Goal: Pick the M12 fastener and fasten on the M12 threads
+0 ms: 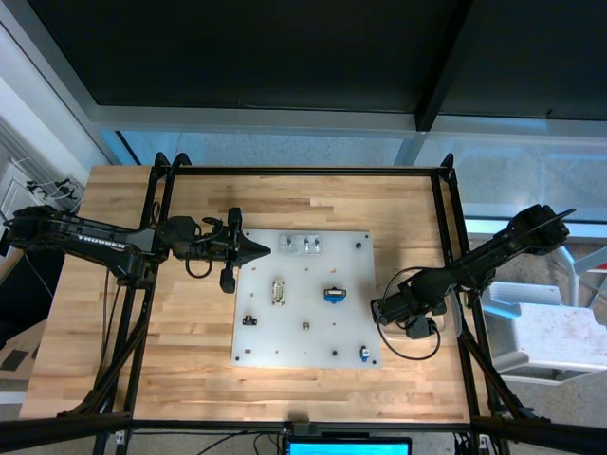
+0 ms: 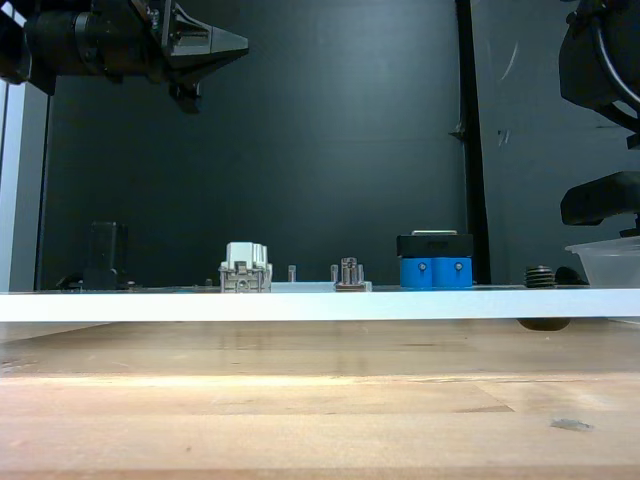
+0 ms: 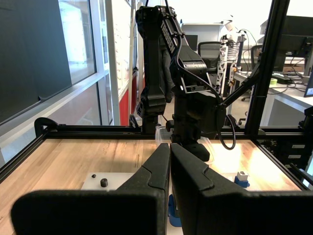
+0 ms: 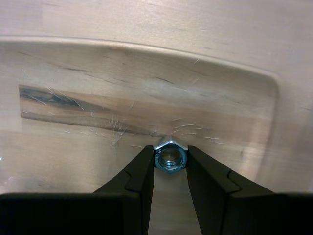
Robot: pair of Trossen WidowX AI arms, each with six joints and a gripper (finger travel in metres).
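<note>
Gripping nut [image 4: 170, 160] by its flats in right tool [image 4: 169, 155], down inside tray [image 4: 146, 48] right of board [image 1: 285, 332]. Might slip or tilt on lifting: held at very tip only. Might then cross-thread on bare stud [image 2: 541, 276]. Parked with left tool [image 3: 169, 161] clenched, empty, above board's far left edge. Cannot find nut from high view.

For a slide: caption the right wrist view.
Right gripper clamps the M12 nut inside the clear tray; left gripper hovers over the board, far left.
</note>
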